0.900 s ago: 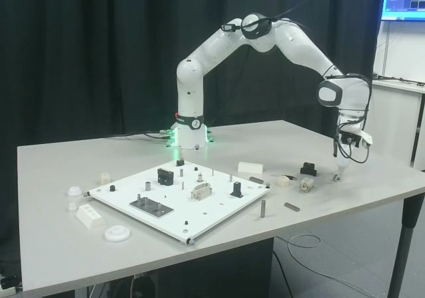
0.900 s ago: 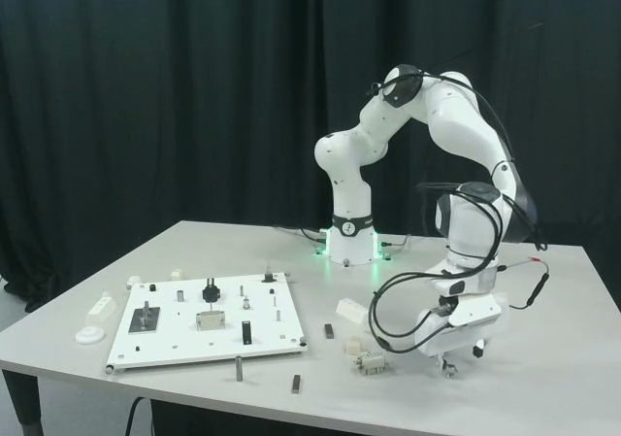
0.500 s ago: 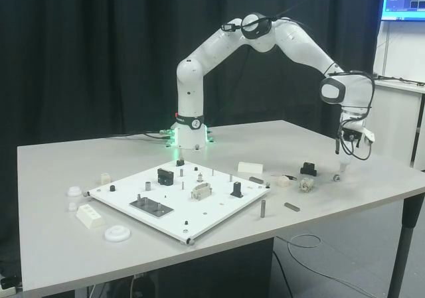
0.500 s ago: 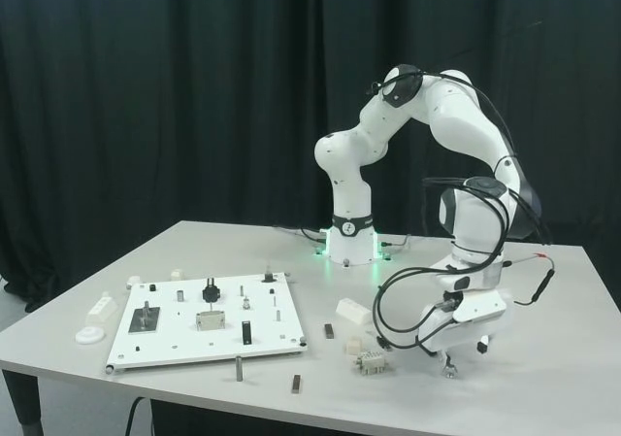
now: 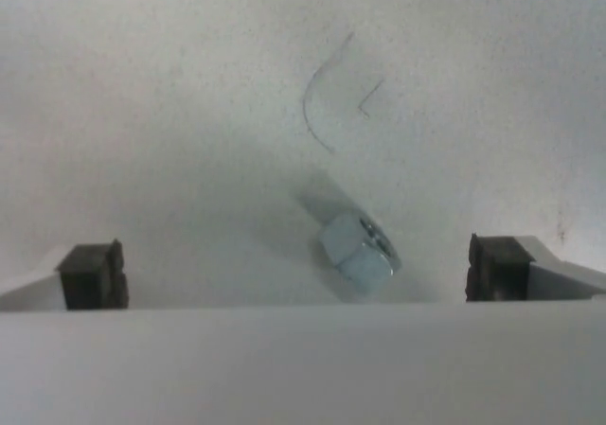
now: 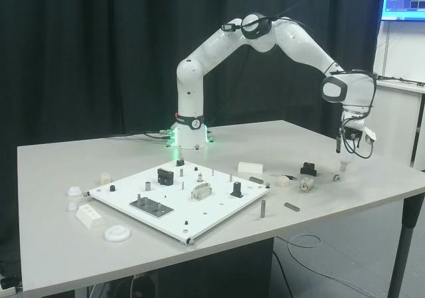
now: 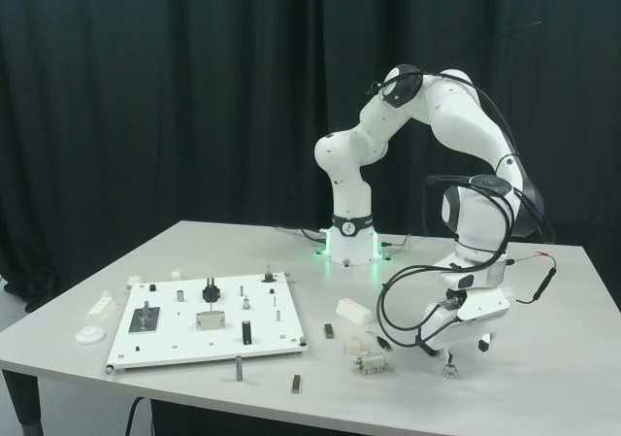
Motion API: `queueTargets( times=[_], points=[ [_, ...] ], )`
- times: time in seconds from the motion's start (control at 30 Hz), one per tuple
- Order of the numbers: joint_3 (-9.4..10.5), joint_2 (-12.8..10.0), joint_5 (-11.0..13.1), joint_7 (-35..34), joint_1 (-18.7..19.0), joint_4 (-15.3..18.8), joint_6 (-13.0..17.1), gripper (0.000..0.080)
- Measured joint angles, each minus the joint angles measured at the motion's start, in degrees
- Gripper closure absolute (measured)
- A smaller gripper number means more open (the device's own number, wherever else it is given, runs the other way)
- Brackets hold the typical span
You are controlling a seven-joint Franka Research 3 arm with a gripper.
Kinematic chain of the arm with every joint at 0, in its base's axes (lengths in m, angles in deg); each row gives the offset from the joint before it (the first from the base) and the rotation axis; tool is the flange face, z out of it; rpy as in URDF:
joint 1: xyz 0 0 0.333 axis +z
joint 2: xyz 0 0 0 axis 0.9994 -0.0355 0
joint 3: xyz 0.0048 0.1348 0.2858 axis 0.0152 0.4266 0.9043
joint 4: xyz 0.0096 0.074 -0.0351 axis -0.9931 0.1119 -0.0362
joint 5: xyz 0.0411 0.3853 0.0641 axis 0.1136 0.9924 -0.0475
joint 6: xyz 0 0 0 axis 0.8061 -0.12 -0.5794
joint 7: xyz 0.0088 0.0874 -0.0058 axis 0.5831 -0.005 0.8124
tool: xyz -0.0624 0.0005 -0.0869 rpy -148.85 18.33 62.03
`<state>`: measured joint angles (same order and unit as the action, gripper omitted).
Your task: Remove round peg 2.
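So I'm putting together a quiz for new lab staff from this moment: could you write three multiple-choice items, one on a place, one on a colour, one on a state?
1. Where is the claw?
A. Over the white board
B. Above the table's far end, away from the board
C. At the arm's base

2. What colour is the board with the pegs?
A. White
B. Black
C. Green

3. What state is the claw in?
A. Shut on a peg
B. Open, holding nothing
C. Shut on a nut

Answers:
1 B: both room views show it hanging above the grey table, well clear of the board.
2 A: the board is plainly white.
3 B: the wrist view shows the fingers wide apart, with a nut lying loose on the table between them.
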<state>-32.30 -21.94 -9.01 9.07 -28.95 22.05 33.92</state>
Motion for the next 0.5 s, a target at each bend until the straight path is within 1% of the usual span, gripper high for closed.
queueTargets(
  times=[0.5],
  points=[
    [-0.22, 0.0, 0.0, -0.6, -0.1, -0.5, -0.3, 0.0003]
  ],
)
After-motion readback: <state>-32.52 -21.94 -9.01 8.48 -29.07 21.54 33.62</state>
